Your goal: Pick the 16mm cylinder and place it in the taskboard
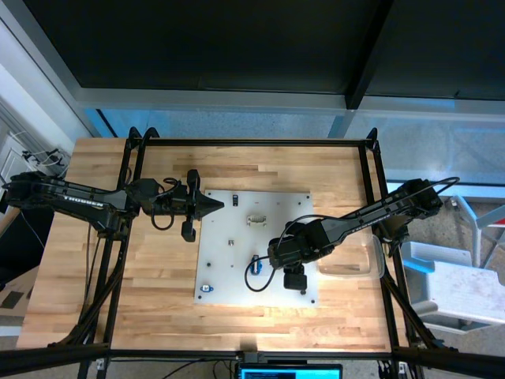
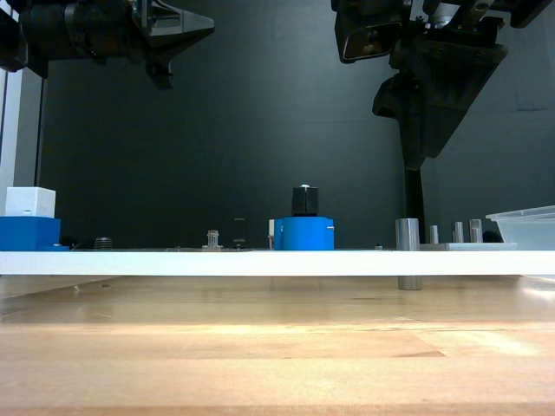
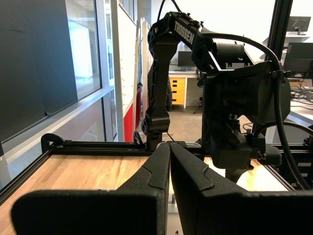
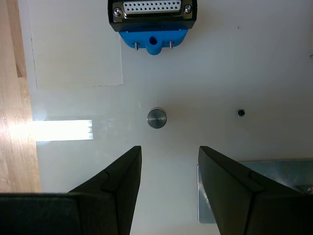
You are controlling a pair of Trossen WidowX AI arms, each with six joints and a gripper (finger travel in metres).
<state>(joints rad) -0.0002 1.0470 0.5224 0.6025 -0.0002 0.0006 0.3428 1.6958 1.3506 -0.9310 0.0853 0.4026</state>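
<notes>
Since the 16mm cylinder [image 4: 156,118] already stands upright in a hole of the taskboard [image 4: 274,63], right of centre in the low view with its lower end showing under the board, the risk now is knocking it — not dropping it. Right gripper [image 4: 169,148] hangs above the peg, fingers [image 4: 124,171] spread and holding nothing, peg apart from both. A sideways swing while low could clip the peg and tilt or pull it; I judge a straight lift safest. Peg stands proud of the board, so it may not be fully seated — cannot tell. Grey metal block [image 4: 283,181] lies near one finger, another possible snag. Left gripper [image 1: 218,204] is parked at the board's left edge, left of centre in the high view, fingers [image 3: 156,171] pressed together, well away.
</notes>
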